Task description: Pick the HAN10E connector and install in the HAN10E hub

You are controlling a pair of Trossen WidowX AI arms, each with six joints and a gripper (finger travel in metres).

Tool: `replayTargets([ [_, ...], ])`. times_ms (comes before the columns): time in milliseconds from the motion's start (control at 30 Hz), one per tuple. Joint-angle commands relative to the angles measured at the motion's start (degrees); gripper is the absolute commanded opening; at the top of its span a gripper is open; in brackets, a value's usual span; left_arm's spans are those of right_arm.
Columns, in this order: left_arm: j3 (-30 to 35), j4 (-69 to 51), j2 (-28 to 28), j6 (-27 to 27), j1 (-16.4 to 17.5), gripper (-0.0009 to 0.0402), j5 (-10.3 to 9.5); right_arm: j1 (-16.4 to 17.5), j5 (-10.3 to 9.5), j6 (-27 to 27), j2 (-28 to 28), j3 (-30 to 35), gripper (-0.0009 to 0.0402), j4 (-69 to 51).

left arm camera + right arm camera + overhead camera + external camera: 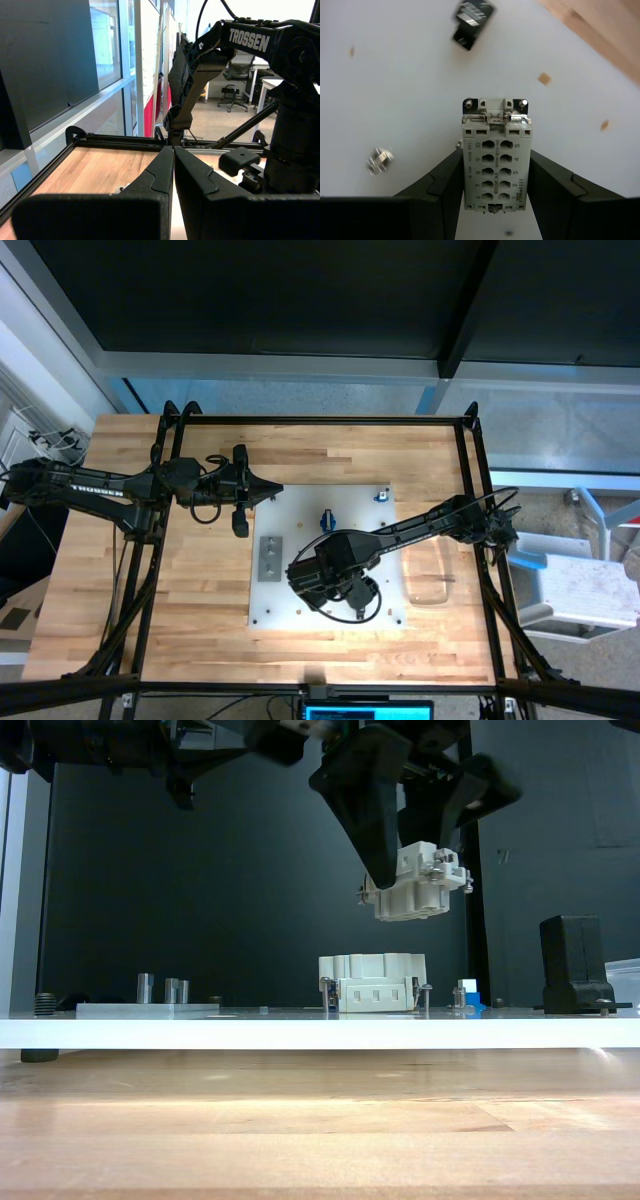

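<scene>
My right claw point(412, 870) pinches the pale beige rectangular HAN10E connector point(494, 160) by its long sides, aloft over the white plate point(290, 515). It hangs above the beige, metal-ended HAN10E hub point(375, 982) (a touch toward the desk's right edge). Its long axis is near level, slightly tilted, with the numbered face toward my wrist. My left claw point(173, 150), pressed together, hovers at the plate's far-left corner.

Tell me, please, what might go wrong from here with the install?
The connector, clamped in the right gripper, hangs tilted and offset from the hub; lowered so, it would likely jam or miss. The fingers hold only its sides, so pressing down may make it slip. The left gripper is parked shut, away at the left, and poses little risk.
</scene>
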Motion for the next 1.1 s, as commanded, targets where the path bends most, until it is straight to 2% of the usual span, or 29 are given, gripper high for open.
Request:
replayTargets([
  [33,0.0,0.0,0.0,0.0,0.0,0.0000,0.00,0.0,0.02,-10.5,0.1,0.0,0.0000,0.2],
  [333,0.0,0.0,0.0,0.0,0.0,0.0000,0.00,-0.3,0.11,-29.3,0.1,0.0,0.0000,4.5],
  [467,0.0,0.0,0.0,0.0,0.0,0.0000,0.00,-0.5,0.31,-36.0,0.1,0.0,0.0000,4.5],
  [667,0.0,0.0,0.0,0.0,0.0,0.0000,0.00,-0.6,3.43,-41.0,0.1,0.0,0.0000,4.2],
  [767,0.0,0.0,0.0,0.0,0.0,0.0000,0.00,-0.7,5.18,-40.8,0.0,0.0,0.0000,3.5],
  [833,0.0,0.0,0.0,0.0,0.0,0.0000,0.00,-0.8,3.98,-32.2,-0.1,0.0,0.0000,-0.5],
  [900,0.0,0.0,0.0,0.0,0.0,0.0000,0.00,-0.8,3.82,-22.3,-0.1,0.0,0.0000,-5.4],
  [967,0.0,0.0,0.0,0.0,0.0,0.0000,0.00,-0.7,0.92,-13.3,0.0,0.0,0.0000,-8.4],
  [1000,0.0,0.0,0.0,0.0,0.0,0.0000,0.00,-0.8,-1.27,-11.2,0.0,0.0,0.0000,-8.9],
  [1033,0.0,0.0,0.0,0.0,0.0,0.0000,0.00,-0.7,-2.60,-10.8,0.0,0.0,0.0000,-9.1],
  [1067,0.0,0.0,0.0,0.0,0.0,0.0000,0.00,-0.6,-2.89,-10.9,0.0,0.0,0.0000,-9.2],
  [1100,0.0,0.0,0.0,0.0,0.0,0.0000,0.00,-0.5,-2.10,-11.5,0.0,0.0,0.0000,-9.5],
])
